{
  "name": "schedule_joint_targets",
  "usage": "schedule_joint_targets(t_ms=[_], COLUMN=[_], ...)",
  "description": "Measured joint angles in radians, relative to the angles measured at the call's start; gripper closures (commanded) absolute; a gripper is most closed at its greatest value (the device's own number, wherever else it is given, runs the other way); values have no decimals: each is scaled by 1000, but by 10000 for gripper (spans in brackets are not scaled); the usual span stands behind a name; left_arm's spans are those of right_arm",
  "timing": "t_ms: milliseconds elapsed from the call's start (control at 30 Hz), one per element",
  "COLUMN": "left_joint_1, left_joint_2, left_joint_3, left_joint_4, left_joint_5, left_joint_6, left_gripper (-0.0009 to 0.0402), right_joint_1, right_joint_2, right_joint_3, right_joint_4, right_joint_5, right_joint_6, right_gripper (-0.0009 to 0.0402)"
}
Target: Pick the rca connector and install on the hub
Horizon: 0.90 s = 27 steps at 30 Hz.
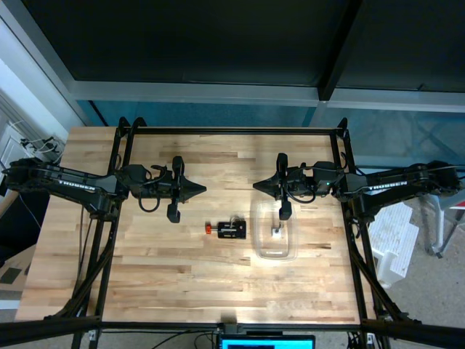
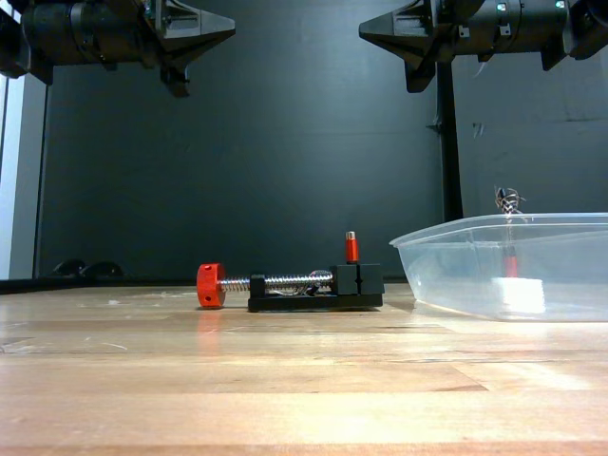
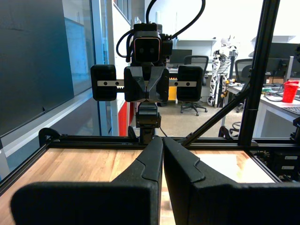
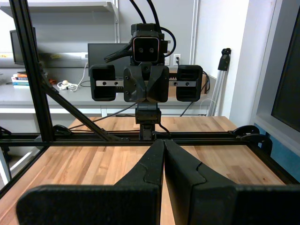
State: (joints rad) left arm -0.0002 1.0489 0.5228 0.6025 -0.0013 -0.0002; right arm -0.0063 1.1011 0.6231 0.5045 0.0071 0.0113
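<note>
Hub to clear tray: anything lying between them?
Nothing: high view shows bare tabletop between hub and clear tray. Shut left claw and right claw hover above it, tips facing.

Four cameras, one table (image 1: 182,276)
The high view looked down from the near edge; the low view sat level, close to the hub (image 2: 313,290) and tray (image 2: 475,261), shared by both; wrist cameras sighted along the left gripper (image 3: 162,138) and right gripper (image 4: 164,140), raised, facing each other.
</note>
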Motion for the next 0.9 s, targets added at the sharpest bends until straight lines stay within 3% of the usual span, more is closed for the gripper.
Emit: schedule_joint_targets(t_ms=[633, 900], left_joint_1=[0, 0], left_joint_2=[0, 0], left_joint_3=[0, 0], left_joint_4=[0, 0], left_joint_5=[0, 0], left_joint_6=[0, 0], left_gripper=[393, 393], right_joint_1=[0, 13], right_joint_2=[0, 0], right_joint_3=[3, 135], right_joint_4=[-24, -440], right_joint_5=[0, -1], right_joint_6=[28, 42], right_gripper=[393, 393])
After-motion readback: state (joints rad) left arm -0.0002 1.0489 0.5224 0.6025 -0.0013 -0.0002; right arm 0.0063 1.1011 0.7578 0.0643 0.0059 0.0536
